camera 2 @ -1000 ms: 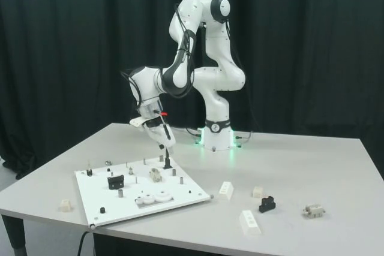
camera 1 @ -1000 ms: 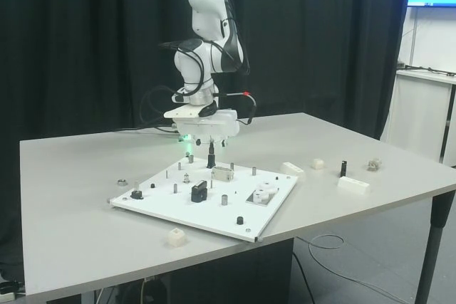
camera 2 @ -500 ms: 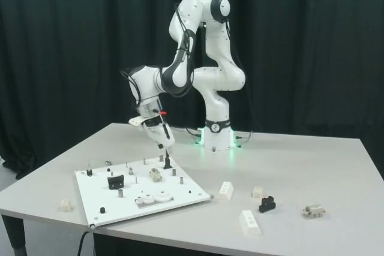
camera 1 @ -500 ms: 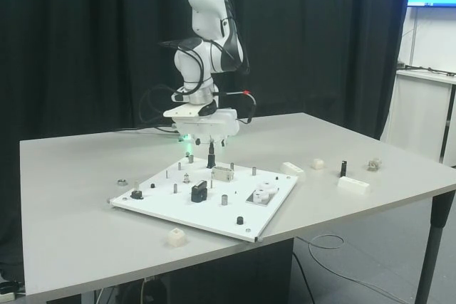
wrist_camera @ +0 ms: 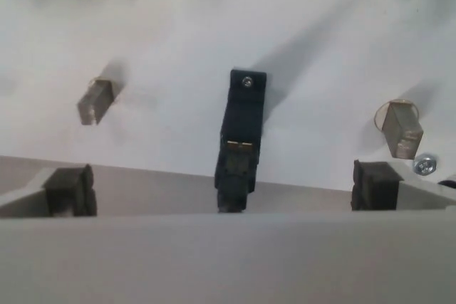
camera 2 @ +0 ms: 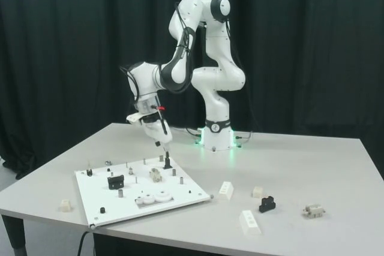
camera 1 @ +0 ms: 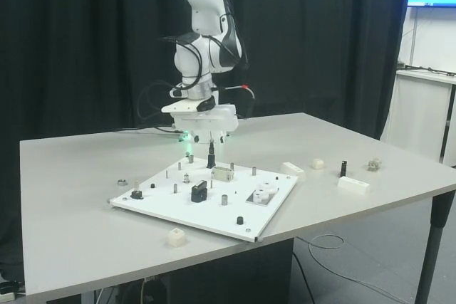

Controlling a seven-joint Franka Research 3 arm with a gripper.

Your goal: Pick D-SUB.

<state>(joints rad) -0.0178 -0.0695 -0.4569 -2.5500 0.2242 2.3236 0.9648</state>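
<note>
Nearby on worktop (camera 1: 71, 197): a white board (camera 1: 274, 201) lies flat with small parts standing on it.
Connector: the D-SUB connector (camera 1: 223, 174), as I judge it, sits on the board untouched, just nearer than the black post (camera 1: 211, 161).
Gripper: the gripper (camera 1: 211, 144) has risen and now hangs above the black post, fingers apart and holding nothing.
Change: only the arm (camera 1: 203, 48) moved; the parts stayed put.
Meaning: the pick has not begun; probably the arm is clearing the post before shifting over to the connector.

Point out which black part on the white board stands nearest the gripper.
The tall black upright piece at the board's far edge, right beneath the gripper. The other black parts sit nearer the board's front.
</note>
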